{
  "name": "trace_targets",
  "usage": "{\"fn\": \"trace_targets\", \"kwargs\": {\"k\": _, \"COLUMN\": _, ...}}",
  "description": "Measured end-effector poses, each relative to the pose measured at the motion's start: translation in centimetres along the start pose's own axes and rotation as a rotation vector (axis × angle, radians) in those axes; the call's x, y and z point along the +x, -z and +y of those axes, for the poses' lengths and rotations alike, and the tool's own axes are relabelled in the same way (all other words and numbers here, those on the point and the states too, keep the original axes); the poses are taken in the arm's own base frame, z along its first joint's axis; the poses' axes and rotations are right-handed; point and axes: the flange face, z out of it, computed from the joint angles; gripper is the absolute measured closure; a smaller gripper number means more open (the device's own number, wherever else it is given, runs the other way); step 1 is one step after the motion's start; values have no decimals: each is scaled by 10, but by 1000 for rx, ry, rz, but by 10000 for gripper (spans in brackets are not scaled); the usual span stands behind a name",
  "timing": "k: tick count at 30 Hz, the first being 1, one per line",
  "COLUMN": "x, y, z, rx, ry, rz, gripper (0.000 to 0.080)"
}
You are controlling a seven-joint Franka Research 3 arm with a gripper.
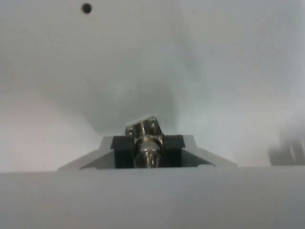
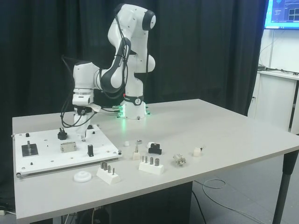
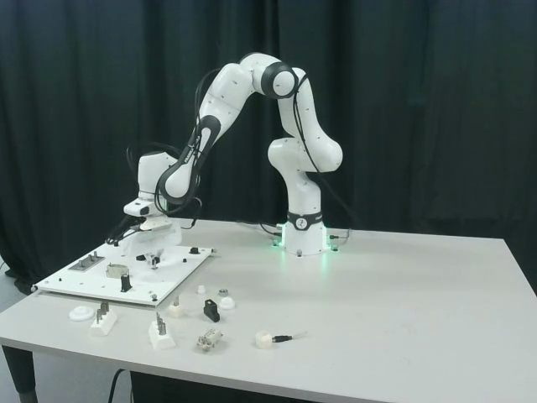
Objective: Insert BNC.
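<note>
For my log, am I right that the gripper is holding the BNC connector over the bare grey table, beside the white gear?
Not quite: the gripper holds the BNC connector over the white board, not the bare table. The white gear lies off the board's front edge. Both room views show it.

Arm (image 3: 252, 92): white, reaching from its base over the board.
Gripper (image 3: 151, 252): low over the board's far part.
Board (image 3: 126, 269): white, on the grey table (image 3: 403, 294).
Loose parts (image 3: 210, 323): on the table beside the board's near edge.
</note>
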Motion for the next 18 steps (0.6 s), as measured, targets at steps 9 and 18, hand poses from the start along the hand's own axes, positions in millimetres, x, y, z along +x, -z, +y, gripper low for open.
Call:
{"fn": "trace_targets", "kwargs": {"k": 9, "x": 0, "y": 0, "z": 0, "rx": 0, "ry": -82, "rz": 0, "gripper": 682}}
{"fn": "trace_targets", "kwargs": {"k": 18, "x": 0, "y": 0, "z": -1, "rx": 1, "ry": -202, "rz": -1, "gripper": 682}}
